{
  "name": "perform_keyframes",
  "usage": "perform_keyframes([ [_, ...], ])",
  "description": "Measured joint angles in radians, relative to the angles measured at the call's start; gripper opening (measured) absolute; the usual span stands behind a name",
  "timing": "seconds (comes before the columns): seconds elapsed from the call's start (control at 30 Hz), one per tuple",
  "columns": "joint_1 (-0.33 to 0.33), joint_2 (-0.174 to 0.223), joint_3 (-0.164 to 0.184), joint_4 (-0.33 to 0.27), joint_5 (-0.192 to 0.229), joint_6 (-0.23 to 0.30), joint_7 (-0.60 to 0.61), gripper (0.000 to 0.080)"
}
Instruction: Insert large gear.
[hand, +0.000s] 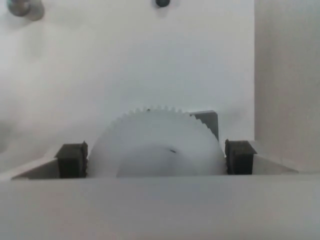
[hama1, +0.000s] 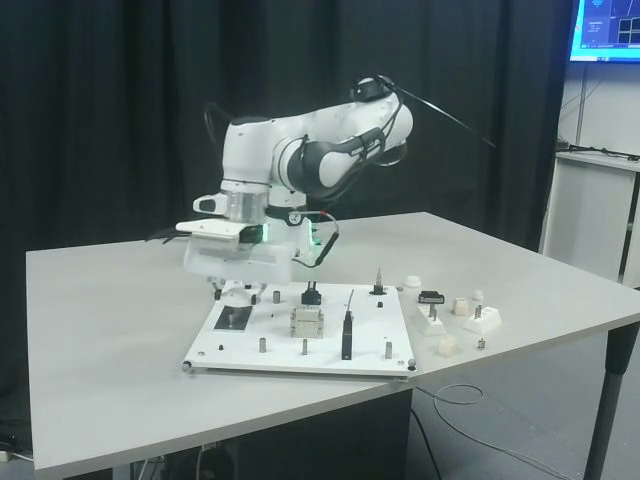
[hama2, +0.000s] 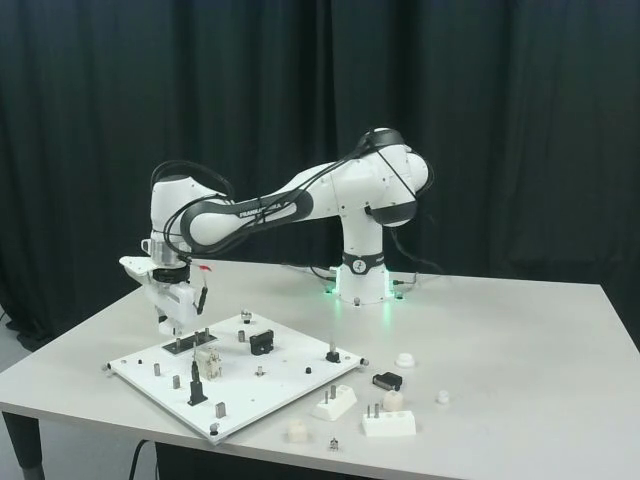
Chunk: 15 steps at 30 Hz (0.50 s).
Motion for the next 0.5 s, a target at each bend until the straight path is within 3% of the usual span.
perform_keyframes([
  [0.5, -0.083, 0.001, 0.034, 0.064, -0.003, -0.056, 0.000, 0.0598],
])
